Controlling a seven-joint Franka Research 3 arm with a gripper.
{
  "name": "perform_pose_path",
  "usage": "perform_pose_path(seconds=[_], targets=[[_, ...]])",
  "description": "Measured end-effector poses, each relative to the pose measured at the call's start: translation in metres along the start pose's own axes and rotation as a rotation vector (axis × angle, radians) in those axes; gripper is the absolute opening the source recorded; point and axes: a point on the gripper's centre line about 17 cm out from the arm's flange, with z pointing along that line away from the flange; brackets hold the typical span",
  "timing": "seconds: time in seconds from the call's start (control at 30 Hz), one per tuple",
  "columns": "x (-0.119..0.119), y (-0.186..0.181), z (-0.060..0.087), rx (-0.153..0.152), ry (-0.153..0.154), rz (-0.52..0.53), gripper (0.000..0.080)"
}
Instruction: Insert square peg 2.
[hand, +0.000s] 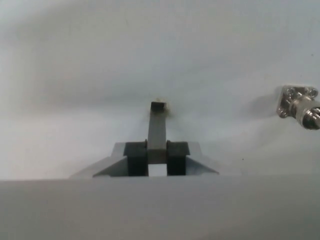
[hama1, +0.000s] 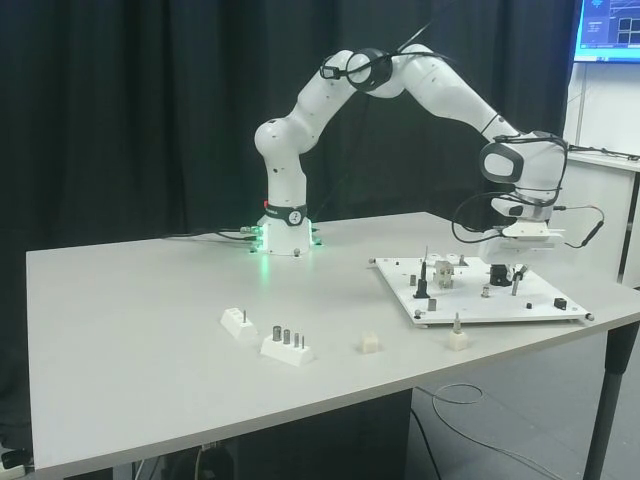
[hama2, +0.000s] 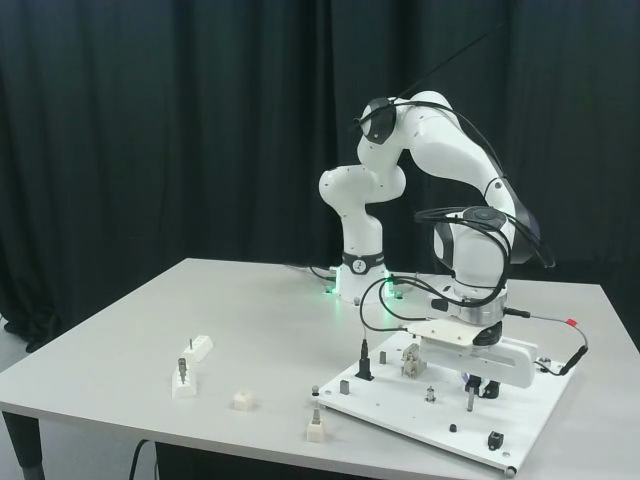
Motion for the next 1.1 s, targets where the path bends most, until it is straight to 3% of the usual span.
perform_pose_path(seconds=[1.1], targets=[[0.0072, 0.0013, 0.0004, 0.001, 0.019, 0.001, 0.0075]])
